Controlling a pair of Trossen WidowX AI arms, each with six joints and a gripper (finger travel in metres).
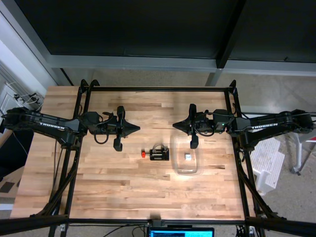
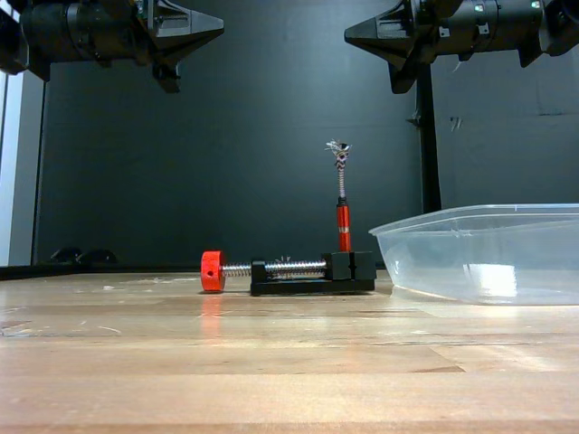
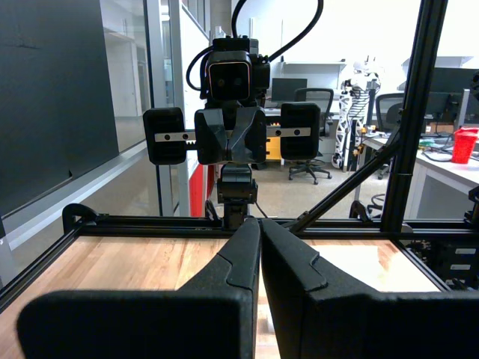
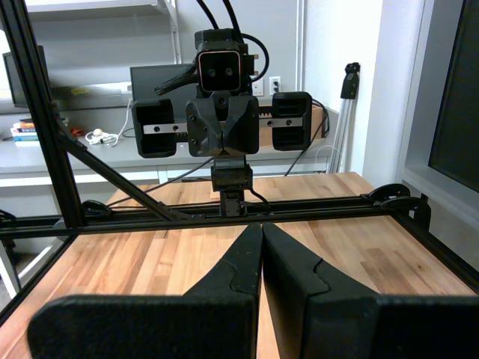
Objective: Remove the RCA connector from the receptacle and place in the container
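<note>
Plug [image 2: 343, 226] upright in black holder [image 2: 312, 271], frame centre, left of tub [image 2: 479, 258]. Likely light, slender, stiff red barrel: grip there, braided tail probably bends. Left gripper [image 1: 138, 128], right gripper [image 1: 174, 125] hover above, jaws closed

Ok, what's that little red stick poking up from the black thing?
That is the RCA connector: a thin red barrel standing upright, plugged into the black receptacle, with a silvery braided wire rising to a frayed tip. Nothing else touches it. The left pincer and right pincer hang shut, high above it on either side.
</note>
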